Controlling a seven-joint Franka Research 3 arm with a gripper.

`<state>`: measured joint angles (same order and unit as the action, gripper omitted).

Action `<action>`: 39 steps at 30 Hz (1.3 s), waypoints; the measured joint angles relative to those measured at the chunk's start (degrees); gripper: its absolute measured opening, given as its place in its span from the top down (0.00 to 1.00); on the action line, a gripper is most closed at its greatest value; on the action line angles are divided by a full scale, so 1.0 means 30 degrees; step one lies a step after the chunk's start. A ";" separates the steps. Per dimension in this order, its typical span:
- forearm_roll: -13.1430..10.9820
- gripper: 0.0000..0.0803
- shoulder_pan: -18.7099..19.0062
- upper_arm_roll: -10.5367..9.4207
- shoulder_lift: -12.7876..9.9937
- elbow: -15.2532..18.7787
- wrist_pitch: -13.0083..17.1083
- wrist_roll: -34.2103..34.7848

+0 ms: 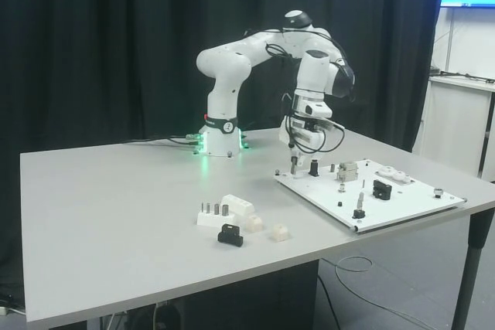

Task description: Insert square peg 4.

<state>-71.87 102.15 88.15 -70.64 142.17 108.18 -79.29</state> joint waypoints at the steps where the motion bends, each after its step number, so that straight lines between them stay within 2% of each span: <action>1: 0.0022 0.81 0.0084 0.0001 0.0000 0.0029 -0.0037 0.0000; 9: 0.0172 0.81 0.0559 0.0003 0.0000 0.0245 -0.0222 0.0000; 21: 0.0139 0.81 0.0634 -0.0069 0.0000 0.0540 -0.0223 0.0001; 39: -0.0457 0.81 0.0611 -0.0581 0.0000 0.0554 -0.0140 0.0014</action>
<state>-73.24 103.99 86.41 -70.64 143.83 107.76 -79.25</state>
